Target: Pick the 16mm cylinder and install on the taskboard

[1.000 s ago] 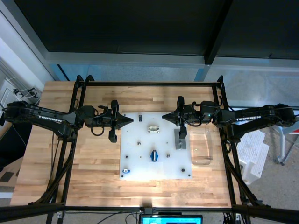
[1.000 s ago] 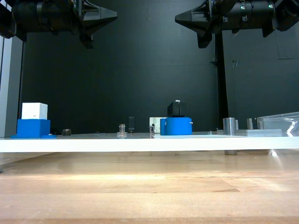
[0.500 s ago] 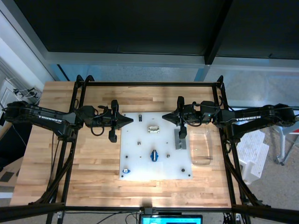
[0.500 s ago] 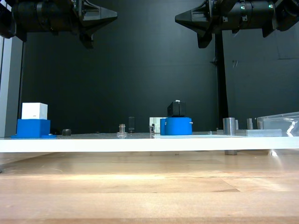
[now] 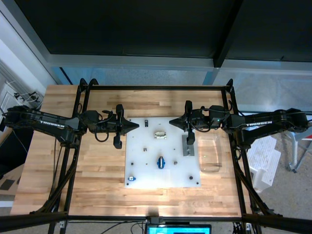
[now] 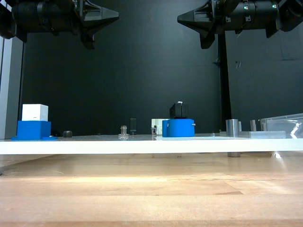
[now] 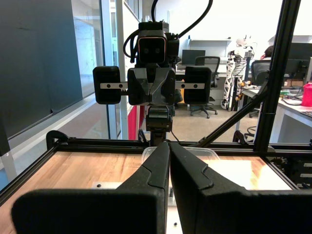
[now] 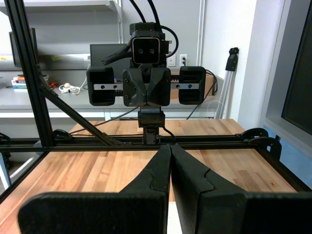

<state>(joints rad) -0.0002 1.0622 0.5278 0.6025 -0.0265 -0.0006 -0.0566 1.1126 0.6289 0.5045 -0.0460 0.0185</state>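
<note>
The taskboard (image 5: 146, 168) is a white square plate in the middle of the table, seen edge-on in the low view (image 6: 142, 144). The 16mm cylinder (image 6: 232, 127), a short grey peg, stands upright at the board's near right corner (image 5: 190, 179), with a stub showing under the plate. My left gripper (image 5: 138, 125) hovers shut high over the board's far left edge (image 6: 116, 16). Facing it, my right gripper (image 5: 170, 121) hangs shut above the far right part (image 6: 180, 19). Both hold nothing, as the wrist views show (image 7: 169, 144) (image 8: 170, 145).
On the board are a grey rectangular block (image 5: 188, 145), a blue fitting (image 5: 160, 162), a white connector (image 5: 159, 134) and a blue-and-white piece (image 5: 130, 179). A clear plastic tray (image 5: 210, 153) lies right of the board. A black frame (image 5: 156, 88) rims the table.
</note>
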